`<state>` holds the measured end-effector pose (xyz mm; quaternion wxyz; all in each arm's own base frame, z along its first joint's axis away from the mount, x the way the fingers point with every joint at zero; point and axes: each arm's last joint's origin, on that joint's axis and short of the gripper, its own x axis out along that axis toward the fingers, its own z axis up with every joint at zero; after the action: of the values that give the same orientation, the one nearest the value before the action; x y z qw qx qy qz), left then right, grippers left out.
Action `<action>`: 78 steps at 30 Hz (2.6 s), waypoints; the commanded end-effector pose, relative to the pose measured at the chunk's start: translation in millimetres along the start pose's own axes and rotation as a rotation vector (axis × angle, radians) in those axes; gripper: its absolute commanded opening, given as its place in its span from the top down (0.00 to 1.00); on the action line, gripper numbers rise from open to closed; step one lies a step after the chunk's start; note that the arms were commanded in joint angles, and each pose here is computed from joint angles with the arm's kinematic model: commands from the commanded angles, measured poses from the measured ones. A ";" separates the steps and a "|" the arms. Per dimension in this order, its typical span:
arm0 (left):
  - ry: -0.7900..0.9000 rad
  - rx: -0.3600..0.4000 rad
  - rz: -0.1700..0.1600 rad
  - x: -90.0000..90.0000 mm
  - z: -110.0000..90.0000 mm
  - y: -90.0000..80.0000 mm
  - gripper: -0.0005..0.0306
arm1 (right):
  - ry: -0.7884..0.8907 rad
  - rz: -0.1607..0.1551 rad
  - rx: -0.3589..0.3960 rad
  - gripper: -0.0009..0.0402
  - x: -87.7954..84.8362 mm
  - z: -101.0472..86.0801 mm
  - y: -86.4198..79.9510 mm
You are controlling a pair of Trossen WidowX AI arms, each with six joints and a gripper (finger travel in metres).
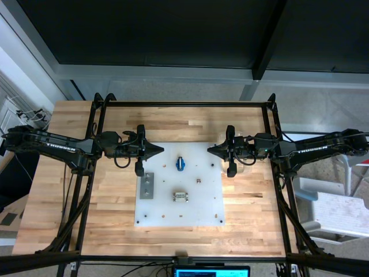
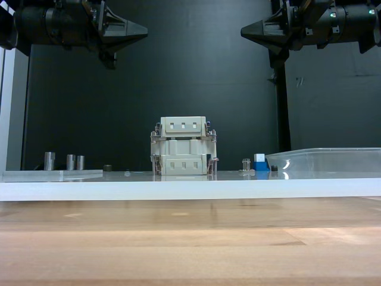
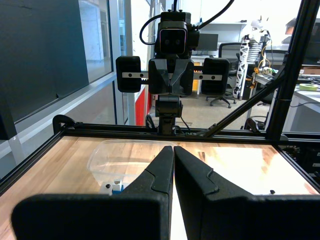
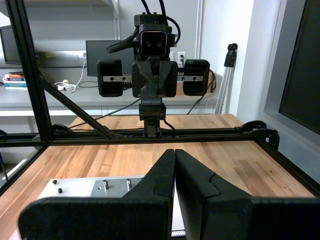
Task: Remove the HAN10-E connector and place it in the container
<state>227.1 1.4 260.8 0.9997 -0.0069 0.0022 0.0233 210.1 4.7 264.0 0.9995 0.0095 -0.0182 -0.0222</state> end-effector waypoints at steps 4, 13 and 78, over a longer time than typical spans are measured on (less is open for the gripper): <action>0.000 0.000 -0.001 0.0 0.0 -0.1 0.98 | 0.008 0.000 0.000 0.98 0.1 -0.7 0.1; 0.000 0.000 0.000 0.1 -0.1 0.0 0.98 | 0.008 0.000 0.000 0.98 0.1 -0.7 0.1; 0.000 0.000 -0.001 0.0 0.0 -0.1 0.98 | 1.210 0.133 -0.060 0.87 180.5 56.8 88.9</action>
<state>227.0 1.3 260.6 0.9997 -0.0069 0.0024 0.0231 388.7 81.6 331.1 0.8337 -0.0074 0.5501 0.0476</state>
